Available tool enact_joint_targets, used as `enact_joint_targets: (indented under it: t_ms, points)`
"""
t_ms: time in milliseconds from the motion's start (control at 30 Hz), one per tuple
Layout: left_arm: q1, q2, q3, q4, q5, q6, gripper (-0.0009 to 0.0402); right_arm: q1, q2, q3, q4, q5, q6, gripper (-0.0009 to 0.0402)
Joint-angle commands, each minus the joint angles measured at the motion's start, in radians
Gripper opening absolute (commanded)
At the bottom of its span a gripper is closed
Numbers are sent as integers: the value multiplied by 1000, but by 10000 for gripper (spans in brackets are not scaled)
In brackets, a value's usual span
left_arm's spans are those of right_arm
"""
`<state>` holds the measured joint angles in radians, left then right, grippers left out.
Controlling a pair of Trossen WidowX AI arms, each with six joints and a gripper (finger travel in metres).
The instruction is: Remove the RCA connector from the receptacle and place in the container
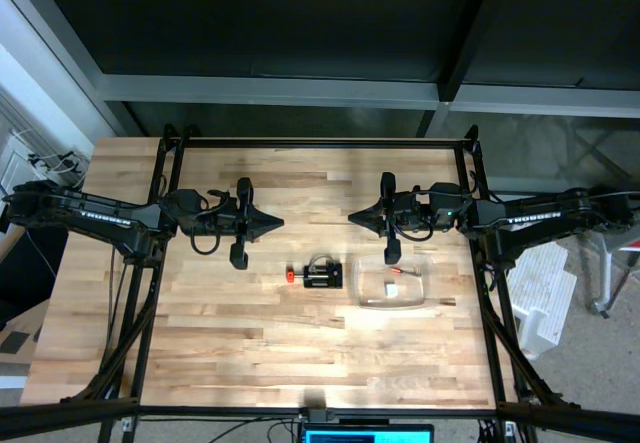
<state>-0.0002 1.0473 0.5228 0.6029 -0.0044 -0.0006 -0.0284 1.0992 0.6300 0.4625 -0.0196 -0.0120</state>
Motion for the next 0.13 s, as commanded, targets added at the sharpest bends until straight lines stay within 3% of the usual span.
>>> enact_joint_targets:
  t_ms: [33, 133]
  points:
    - [0, 0, 0, 0, 0, 0, 0, 0, 0, 0, 0, 0, 0, 0]
    - [0, 0, 0, 0, 0, 0, 0, 0, 0, 0, 0, 0, 0, 0]
